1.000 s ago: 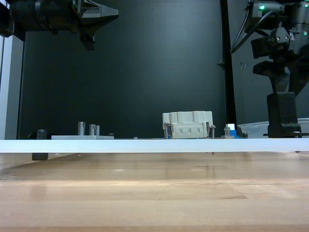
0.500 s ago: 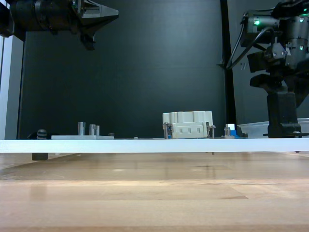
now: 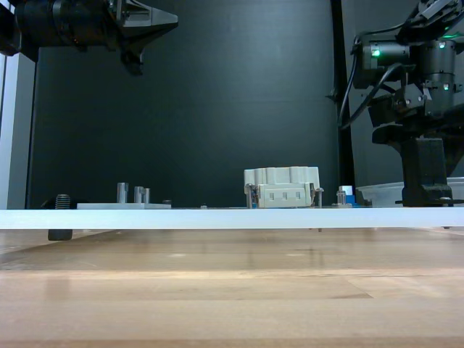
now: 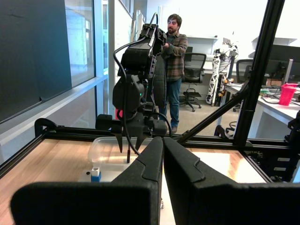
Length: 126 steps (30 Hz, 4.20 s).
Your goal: Pick the USB connector and install on taskboard
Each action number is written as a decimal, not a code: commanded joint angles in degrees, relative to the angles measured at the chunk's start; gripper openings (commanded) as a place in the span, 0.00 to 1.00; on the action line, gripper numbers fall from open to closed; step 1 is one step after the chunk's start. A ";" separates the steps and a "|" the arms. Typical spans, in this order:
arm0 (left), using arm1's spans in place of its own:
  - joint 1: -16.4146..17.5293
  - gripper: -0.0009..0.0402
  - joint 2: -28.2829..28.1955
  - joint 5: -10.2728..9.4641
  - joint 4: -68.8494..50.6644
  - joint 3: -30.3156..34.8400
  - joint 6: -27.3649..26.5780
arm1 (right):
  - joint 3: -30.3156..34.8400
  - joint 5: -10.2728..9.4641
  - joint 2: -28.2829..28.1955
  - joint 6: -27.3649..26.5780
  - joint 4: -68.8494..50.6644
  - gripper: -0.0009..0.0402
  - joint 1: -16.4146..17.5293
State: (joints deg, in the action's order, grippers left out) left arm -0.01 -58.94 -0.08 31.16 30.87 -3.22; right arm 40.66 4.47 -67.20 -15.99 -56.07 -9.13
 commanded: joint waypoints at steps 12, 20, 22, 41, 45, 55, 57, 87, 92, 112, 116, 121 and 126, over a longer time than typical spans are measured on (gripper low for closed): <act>0.00 0.02 -0.02 0.02 0.02 0.00 0.00 | -0.46 0.04 -0.74 -1.01 1.09 0.28 0.00; 0.02 0.02 -0.02 0.02 0.02 0.00 0.00 | -0.46 0.09 -0.61 -1.01 1.01 0.13 0.00; 0.00 0.02 -0.02 0.02 0.02 0.00 0.00 | -0.46 0.09 -0.39 -1.01 0.98 0.09 0.00; 0.02 0.02 -0.02 0.02 0.02 0.00 0.00 | -1.90 0.22 7.67 -2.51 -0.59 0.02 -0.02; 0.00 0.02 -0.02 0.02 0.02 0.00 0.00 | -1.20 0.48 8.92 -2.21 -1.55 0.02 0.00; 0.00 0.02 -0.02 0.02 0.02 0.00 0.00 | 8.85 0.44 8.98 0.76 -10.60 0.02 0.02; 0.02 0.02 -0.02 0.02 0.02 0.00 0.00 | 10.73 0.44 8.98 1.31 -12.35 0.02 0.04; 0.02 0.02 -0.02 0.02 0.02 0.00 0.00 | 31.21 2.05 -9.40 28.81 -18.05 0.02 23.76; 0.00 0.02 -0.02 0.02 0.02 0.00 0.00 | 35.12 2.03 -14.82 32.59 -17.84 0.02 27.32; 0.02 0.02 -0.02 0.02 0.02 0.00 0.00 | 50.38 2.05 -32.85 43.43 -16.37 0.02 35.30; 0.00 0.02 -0.02 0.02 0.02 0.00 0.00 | 52.98 2.12 -35.39 45.38 -16.63 0.02 36.26; 0.02 0.02 -0.02 0.02 0.02 0.00 0.00 | 56.30 2.03 -38.53 46.53 -17.20 0.02 37.64; 0.00 0.02 -0.02 0.02 0.02 0.00 0.00 | 58.75 2.03 -41.27 47.36 -17.20 0.02 38.64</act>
State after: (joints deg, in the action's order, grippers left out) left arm -0.01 -58.96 -0.08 31.16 30.87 -3.25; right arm 98.87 6.50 -107.85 31.24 -73.28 29.34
